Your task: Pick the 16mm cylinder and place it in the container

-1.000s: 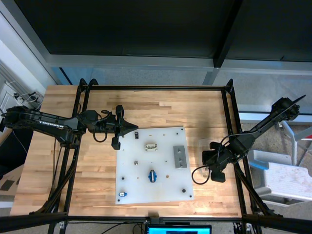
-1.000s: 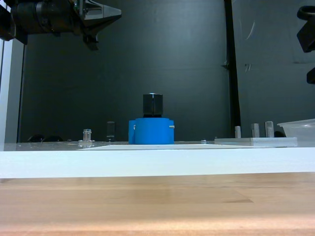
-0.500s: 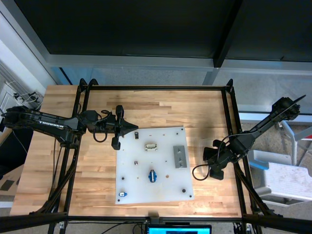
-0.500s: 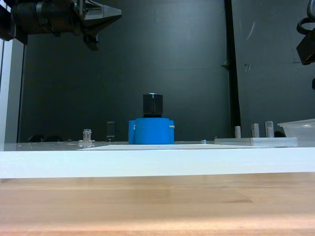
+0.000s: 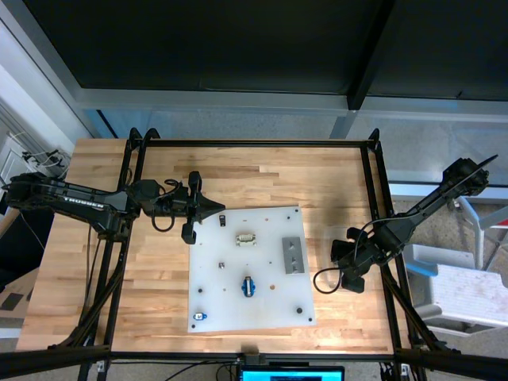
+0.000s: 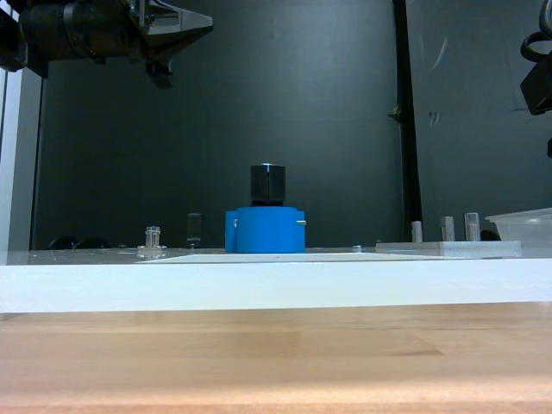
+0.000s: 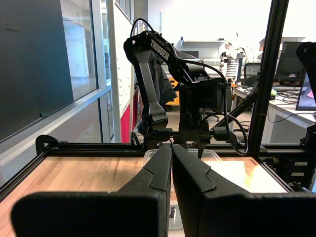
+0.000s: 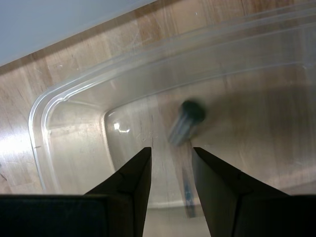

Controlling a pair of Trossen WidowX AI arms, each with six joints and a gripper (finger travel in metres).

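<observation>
Right wrist view: the 16mm cylinder is seen inside the container, beneath the spread right claw. Placement is judged done. The left claw, pressed together, is parked high over the bench's left.

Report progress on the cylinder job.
Done: the short dark grey metal cylinder lies inside the clear plastic container, blurred, so perhaps not settled. In hand: nothing; the right gripper hangs above it, jaws open and empty. The left gripper is parked at the white board's far left corner, jaws shut. Left: probably only pulling the right gripper back.
</observation>
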